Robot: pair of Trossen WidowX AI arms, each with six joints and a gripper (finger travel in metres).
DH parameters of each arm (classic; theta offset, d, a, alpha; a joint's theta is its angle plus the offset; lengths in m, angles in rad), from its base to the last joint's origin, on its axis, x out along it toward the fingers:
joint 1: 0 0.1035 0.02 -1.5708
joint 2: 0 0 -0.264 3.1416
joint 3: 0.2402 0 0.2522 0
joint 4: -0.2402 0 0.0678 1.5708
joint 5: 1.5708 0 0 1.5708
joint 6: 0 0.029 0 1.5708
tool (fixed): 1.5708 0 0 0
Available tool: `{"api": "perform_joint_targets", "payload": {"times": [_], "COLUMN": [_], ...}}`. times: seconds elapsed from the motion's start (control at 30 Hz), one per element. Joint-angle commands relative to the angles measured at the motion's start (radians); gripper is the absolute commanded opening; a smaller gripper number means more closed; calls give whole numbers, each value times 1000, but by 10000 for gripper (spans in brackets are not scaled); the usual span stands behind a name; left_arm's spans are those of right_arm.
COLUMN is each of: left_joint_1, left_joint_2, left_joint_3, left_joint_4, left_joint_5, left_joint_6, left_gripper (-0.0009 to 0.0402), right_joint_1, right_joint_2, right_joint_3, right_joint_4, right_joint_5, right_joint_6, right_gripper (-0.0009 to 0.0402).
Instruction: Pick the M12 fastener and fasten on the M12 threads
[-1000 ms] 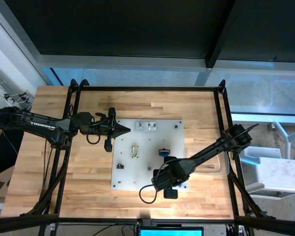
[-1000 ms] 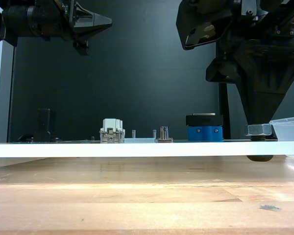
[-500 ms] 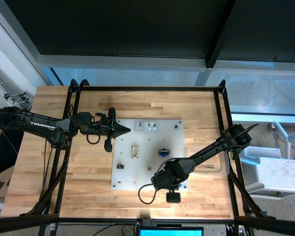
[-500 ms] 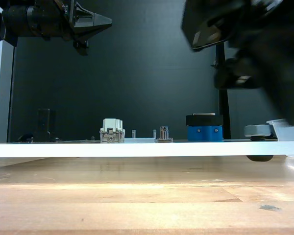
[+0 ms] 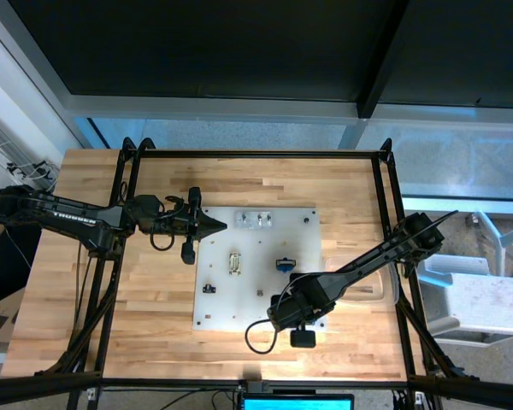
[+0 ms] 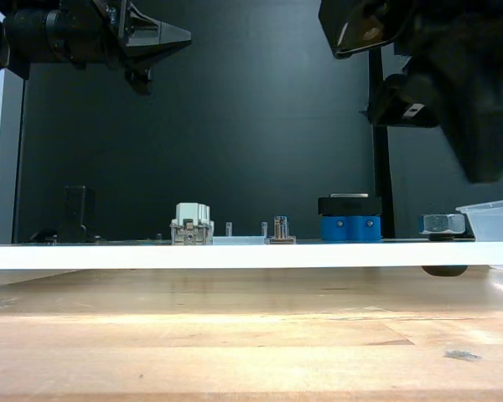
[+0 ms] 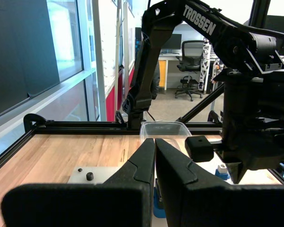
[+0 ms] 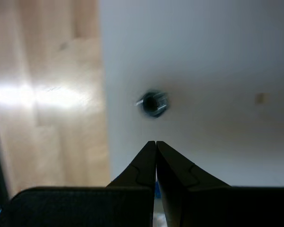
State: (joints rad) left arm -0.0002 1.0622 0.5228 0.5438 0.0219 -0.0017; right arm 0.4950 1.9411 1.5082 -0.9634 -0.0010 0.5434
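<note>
Right claw (image 8: 155,143): hangs over the near right edge of the board (image 5: 239,299), pointing down, tips pressed together with nothing between them. Sits clear of the nut (image 8: 154,103), not touching it; in the low view hovers well up off the board, above and a little to the right of the nut. Nut: rests over the white board just in from the edge where the table (image 5: 137,282) begins, dark hole facing up in the right wrist view. In the low view perches on its stud (image 6: 442,237), with only a thin black sliver showing beneath, and stands in front of the tray (image 6: 496,222), not in it. Cannot be made out in the high view, down by the right arm. Left claw (image 7: 155,142): hangs high over the far left part of the board, well apart from the nut, pointing level across toward the right arm, fingers together and holding nothing. Elsewhere on the board: a blue fitting (image 6: 350,224) left of the nut, then a silver post (image 6: 280,228) and a white connector (image 6: 192,224) further left, all apart from both claws.
</note>
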Motion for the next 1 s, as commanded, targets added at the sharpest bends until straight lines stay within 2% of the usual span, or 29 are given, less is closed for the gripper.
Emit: {"api": "perform_joint_targets", "payload": {"times": [0.03, 0.2, 0.4, 0.43, 0.47, 0.57, 0.6, 0.63, 0.7, 0.77, 0.9, 1.0], "left_joint_1": [0, 0, 0, 0, 0, 0, 0, 0, 0, 0, 0, 0], "left_joint_2": [0, 0, 0, 0, 0, 0, 0, 0, 0, 0, 0, 0], "left_joint_3": [0, 0, 0, 0, 0, 0, 0, 0, 0, 0, 0, 0], "left_joint_4": [0, 0, 0, 0, 0, 0, 0, 0, 0, 0, 0, 0], "left_joint_5": [0, 0, 0, 0, 0, 0, 0, 0, 0, 0, 0, 0], "left_joint_6": [0, 0, 0, 0, 0, 0, 0, 0, 0, 0, 0, 0], "left_gripper": [0, 0, 0, 0, 0, 0, 0, 0, 0, 0, 0, 0], "right_joint_1": [0, 2, 4, 4, 4, 4, 4, 5, 5, 5, 5, 4], "right_joint_2": [19, 49, 58, 58, 58, 56, 56, 55, 50, 45, 34, 20], "right_joint_3": [0, 0, 0, 0, 0, 0, 0, 0, 0, 0, 0, 0], "right_joint_4": [11, 22, 42, 45, 45, 42, 39, 34, 26, 26, 25, 23], "right_joint_5": [50, 61, 51, 30, -9, -204, -237, -238, -204, -190, -135, -67], "right_joint_6": [47, 93, 106, 102, 91, 16, 4, -3, 0, 0, 2, 9], "right_gripper": [0, 0, 0, 0, 0, 0, 0, 0, 0, 0, 0, 0]}}
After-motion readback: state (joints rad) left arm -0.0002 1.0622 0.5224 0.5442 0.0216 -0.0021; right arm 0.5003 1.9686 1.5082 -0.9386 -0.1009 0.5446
